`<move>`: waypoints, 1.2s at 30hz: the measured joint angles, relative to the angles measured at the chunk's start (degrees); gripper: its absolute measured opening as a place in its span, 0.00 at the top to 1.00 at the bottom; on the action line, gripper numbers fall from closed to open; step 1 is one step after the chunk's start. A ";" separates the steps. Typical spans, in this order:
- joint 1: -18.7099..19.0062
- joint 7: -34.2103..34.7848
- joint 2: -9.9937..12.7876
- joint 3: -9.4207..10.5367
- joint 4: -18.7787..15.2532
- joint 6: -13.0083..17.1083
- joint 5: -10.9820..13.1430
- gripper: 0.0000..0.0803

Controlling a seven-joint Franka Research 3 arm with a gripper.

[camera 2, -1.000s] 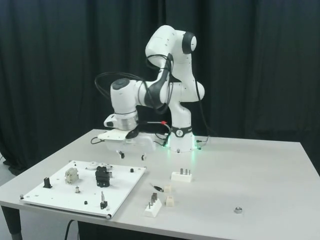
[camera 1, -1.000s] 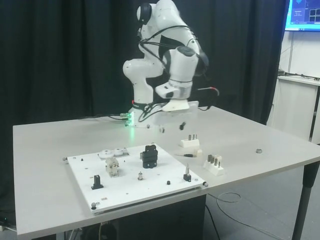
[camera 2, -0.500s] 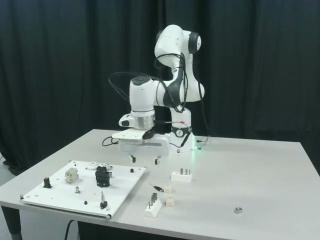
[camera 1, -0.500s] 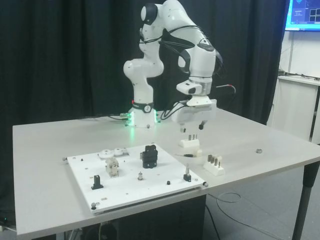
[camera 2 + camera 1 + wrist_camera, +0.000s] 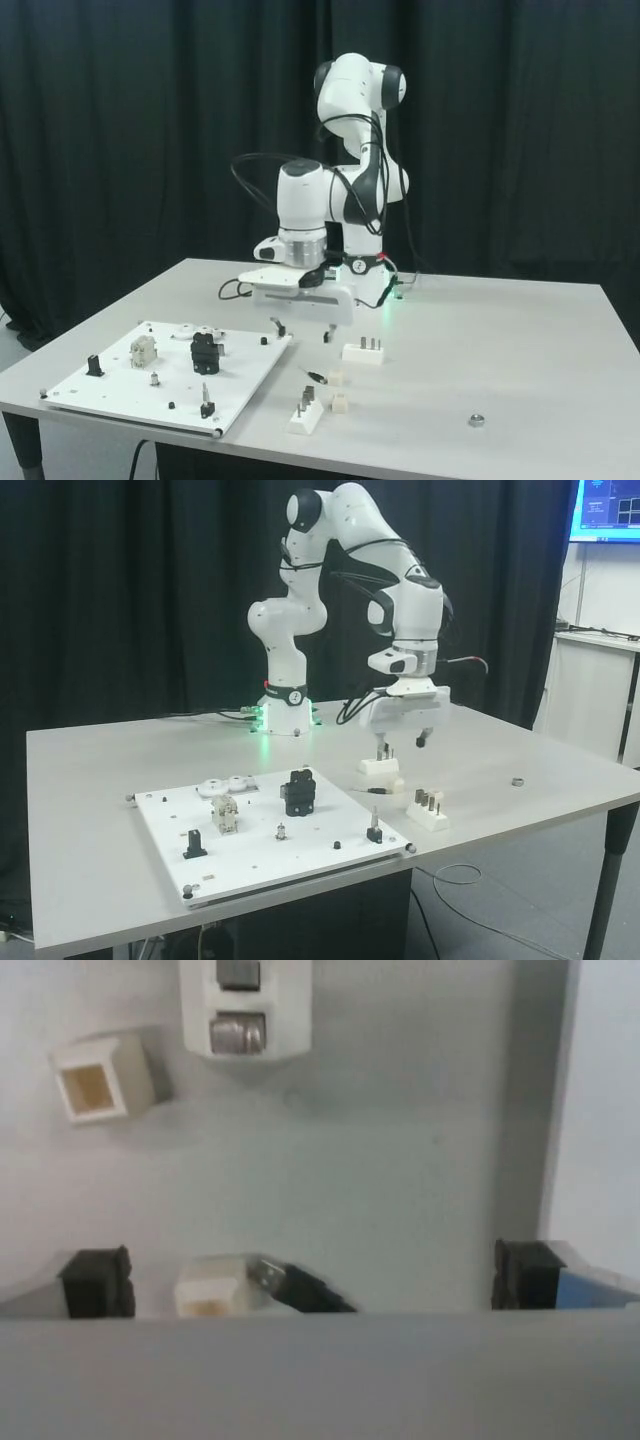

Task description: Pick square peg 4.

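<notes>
My gripper (image 5: pixel 303 332) hangs open above the table between the white board (image 5: pixel 160 375) and two white peg holders, holding nothing. In the wrist view its black fingertips (image 5: pixel 95 1282) stand wide apart. A white holder with grey square pegs (image 5: pixel 245 1005) lies ahead of them, apart from the gripper. It looks like the front holder (image 5: pixel 306 413) (image 5: pixel 428 810). The back holder (image 5: pixel 363 351) (image 5: pixel 380 770) carries upright pegs just beside the gripper (image 5: pixel 400 742). I cannot tell which peg is number 4.
Two small white cubes (image 5: pixel 335 377) (image 5: pixel 341 402) and a black pin (image 5: pixel 313 374) lie between the holders. The white board's edge (image 5: pixel 600 1110) holds several black and grey parts (image 5: pixel 300 792). A small nut (image 5: pixel 477 420) sits further along the table. Green light glows at the arm's base (image 5: pixel 262 716).
The arm has swung from beside the board towards the peg holders, and the gripper now hangs lower next to the back holder. Its fingers stay open and nothing on the table has moved.
</notes>
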 joint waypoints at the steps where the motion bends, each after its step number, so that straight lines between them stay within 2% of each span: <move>1: 0.00 0.44 0.21 0.13 -0.14 0.61 0.08 0.00; 17: 0.00 4.08 5.58 1.96 -0.12 8.71 2.98 0.00; 25: 0.00 6.13 7.61 2.71 0.92 10.09 3.81 0.00; 36: 0.00 7.22 10.08 3.25 2.99 10.25 4.01 0.00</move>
